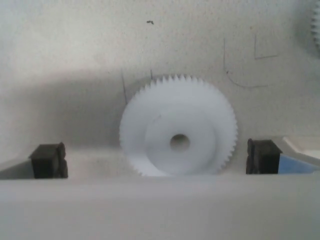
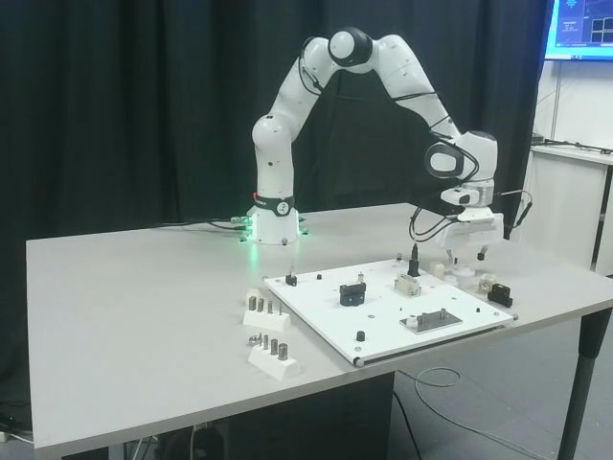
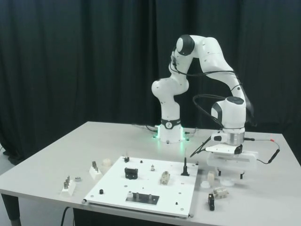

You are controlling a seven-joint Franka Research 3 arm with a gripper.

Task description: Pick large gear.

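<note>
The large white gear (image 1: 178, 126) lies flat on the grey table, toothed rim all around and a round hole in its middle. In the wrist view it sits between my two black fingertips (image 1: 48, 161), nearer to the other one. My gripper (image 1: 155, 159) is open, with a wide gap and nothing held. In the second room view the gear (image 3: 227, 181) shows as a pale disc under my gripper (image 3: 231, 173), to the right of the white board (image 3: 141, 188). In the first room view the gripper (image 2: 465, 256) hangs low over the table's right part.
The white board (image 2: 316, 307) carries several small black and grey parts. Two white holders with pegs (image 2: 271, 348) stand left of it. Small parts (image 3: 214, 194) lie near the gear. Another gear's rim (image 1: 316, 25) shows at the wrist view's edge. The arm's base (image 2: 273, 222) glows green.
</note>
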